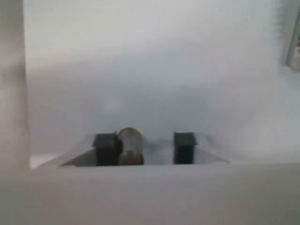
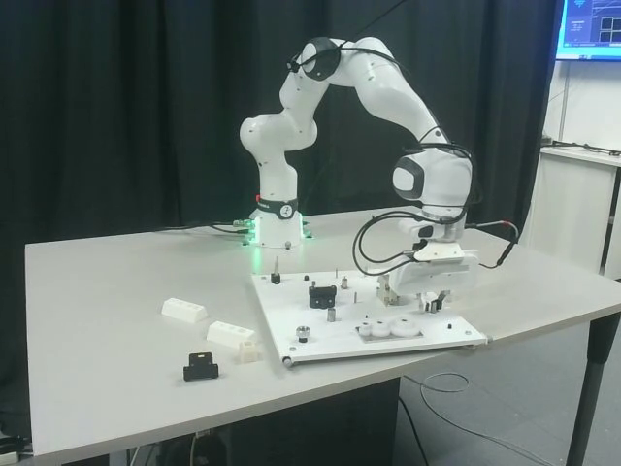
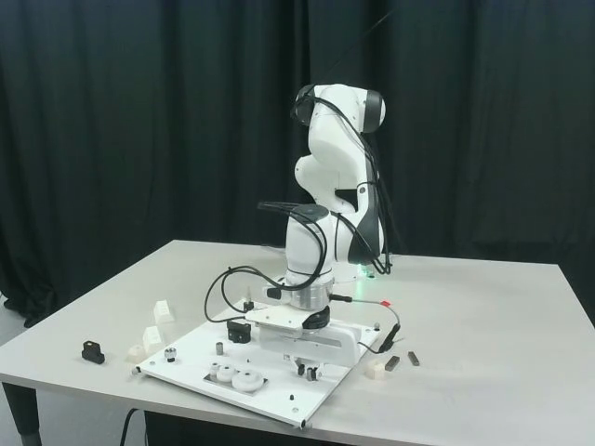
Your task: Remove round peg 3.
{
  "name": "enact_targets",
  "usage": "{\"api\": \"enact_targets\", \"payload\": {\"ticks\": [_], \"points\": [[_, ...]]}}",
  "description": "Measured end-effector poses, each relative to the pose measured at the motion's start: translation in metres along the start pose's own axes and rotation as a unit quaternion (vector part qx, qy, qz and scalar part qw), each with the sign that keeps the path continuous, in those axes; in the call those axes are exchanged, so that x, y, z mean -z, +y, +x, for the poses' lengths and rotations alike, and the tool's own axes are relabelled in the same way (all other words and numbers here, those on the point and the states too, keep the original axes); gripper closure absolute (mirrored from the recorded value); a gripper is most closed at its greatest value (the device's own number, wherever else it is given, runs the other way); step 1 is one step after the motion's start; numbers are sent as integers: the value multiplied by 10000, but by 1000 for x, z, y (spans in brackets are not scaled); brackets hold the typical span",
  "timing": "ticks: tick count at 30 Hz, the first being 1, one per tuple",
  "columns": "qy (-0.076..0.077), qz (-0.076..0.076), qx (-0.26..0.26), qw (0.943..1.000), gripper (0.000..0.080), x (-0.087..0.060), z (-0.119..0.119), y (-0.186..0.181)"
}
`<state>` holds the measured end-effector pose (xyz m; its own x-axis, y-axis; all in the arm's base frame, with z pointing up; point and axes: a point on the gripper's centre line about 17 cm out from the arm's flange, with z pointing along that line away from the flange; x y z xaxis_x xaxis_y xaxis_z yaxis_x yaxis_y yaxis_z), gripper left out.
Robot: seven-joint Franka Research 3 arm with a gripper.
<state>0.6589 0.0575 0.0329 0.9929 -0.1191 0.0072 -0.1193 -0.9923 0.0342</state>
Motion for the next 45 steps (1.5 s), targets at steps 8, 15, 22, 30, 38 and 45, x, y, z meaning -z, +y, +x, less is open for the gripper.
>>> {"api": "enact_targets", "payload": {"ticks": [8, 15, 22, 30, 38, 45], "points": [[-19, 153, 21, 9999, 590, 0, 0, -5], [-23, 182, 55, 9998, 696, 0, 0, -5], [-22, 185, 88, 9998, 696, 0, 0, -5], [-21, 187, 131, 9997, 698, 2, 2, -6], [-146, 173, 148, 9996, 698, 10, 1, -5], [-229, 162, 148, 9995, 698, 15, 1, -4]]}}
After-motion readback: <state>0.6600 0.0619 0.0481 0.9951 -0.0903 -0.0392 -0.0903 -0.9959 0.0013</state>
